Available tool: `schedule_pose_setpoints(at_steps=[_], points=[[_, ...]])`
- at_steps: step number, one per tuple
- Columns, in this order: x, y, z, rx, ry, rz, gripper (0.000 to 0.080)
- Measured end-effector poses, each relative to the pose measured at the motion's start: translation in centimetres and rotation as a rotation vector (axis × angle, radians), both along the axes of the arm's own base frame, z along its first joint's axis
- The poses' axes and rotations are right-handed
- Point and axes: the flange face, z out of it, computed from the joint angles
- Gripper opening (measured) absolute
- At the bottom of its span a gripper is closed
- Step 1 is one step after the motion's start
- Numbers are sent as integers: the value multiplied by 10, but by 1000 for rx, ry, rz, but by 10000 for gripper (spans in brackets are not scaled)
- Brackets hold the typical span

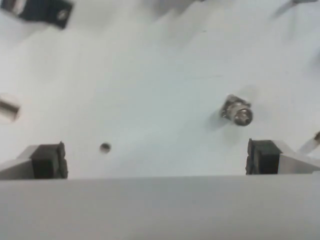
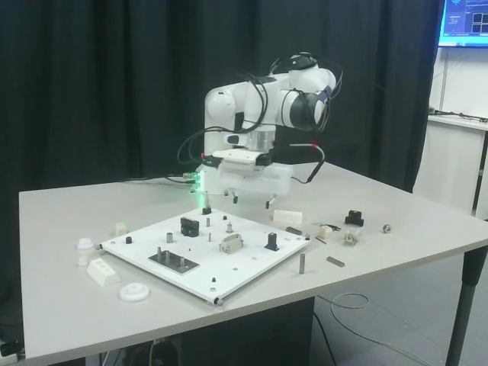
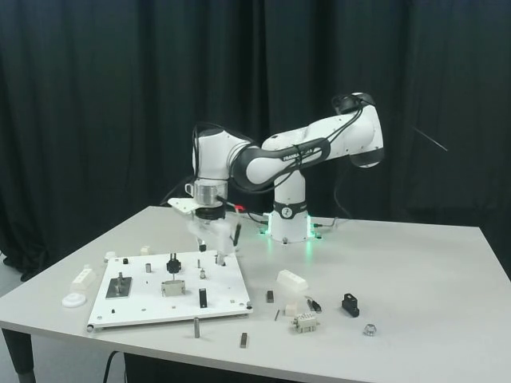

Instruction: Remove BNC.

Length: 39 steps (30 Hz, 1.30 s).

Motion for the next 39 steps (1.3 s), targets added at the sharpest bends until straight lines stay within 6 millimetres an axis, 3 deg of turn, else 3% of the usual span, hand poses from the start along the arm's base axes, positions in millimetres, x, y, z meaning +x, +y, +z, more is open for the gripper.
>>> schedule_pose_setpoints(at_steps=[18, 39], points=[[-20, -46, -14, -12, -119, -167, 800], [-31, -52, -40, 21, -118, -156, 800]])
